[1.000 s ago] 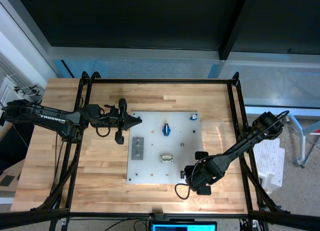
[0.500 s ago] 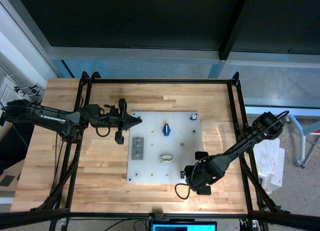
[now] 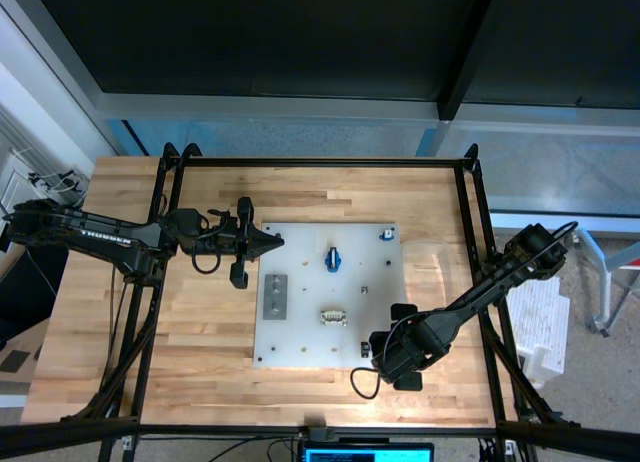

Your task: Pick the 16mm bar and install on taskboard

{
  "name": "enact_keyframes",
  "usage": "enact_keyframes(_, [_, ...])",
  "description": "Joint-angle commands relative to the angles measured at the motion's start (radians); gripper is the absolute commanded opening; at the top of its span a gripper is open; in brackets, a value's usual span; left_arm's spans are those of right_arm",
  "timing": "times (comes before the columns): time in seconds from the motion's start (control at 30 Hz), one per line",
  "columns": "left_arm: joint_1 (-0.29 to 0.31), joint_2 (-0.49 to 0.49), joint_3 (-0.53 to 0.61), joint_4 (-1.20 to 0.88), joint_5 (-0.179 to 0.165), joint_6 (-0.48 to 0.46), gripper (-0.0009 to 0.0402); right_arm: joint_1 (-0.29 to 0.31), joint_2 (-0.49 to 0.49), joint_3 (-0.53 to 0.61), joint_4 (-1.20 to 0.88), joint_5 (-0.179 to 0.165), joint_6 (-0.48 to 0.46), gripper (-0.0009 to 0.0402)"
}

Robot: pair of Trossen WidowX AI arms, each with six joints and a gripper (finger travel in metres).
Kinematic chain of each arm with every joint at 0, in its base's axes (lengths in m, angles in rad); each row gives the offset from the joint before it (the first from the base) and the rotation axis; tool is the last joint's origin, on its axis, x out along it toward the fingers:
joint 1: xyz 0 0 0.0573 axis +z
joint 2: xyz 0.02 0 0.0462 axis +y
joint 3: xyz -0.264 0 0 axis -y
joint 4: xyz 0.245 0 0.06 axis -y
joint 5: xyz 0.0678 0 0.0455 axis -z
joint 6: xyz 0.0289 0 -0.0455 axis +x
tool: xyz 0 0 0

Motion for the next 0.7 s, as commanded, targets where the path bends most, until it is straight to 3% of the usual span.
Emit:
enact_keyframes(0.03, [0.000, 0.000, 0.000, 0.000, 0.000, 0.000, 0.0000, 0.000, 0.000, 0.008, -0.002, 0.003, -0.004, 0.0217])
enact_keyframes(0.23, [0.000, 0.000, 0.000, 0.000, 0.000, 0.000, 0.0000, 0.000, 0.000, 0.008, -0.003, 0.003, -0.004, 0.0249])
enact_keyframes(0.7, [0.000, 0.000, 0.000, 0.000, 0.000, 0.000, 0.0000, 0.000, -0.010, 0.061, -0.086, 0.003, -0.035, 0.0252])
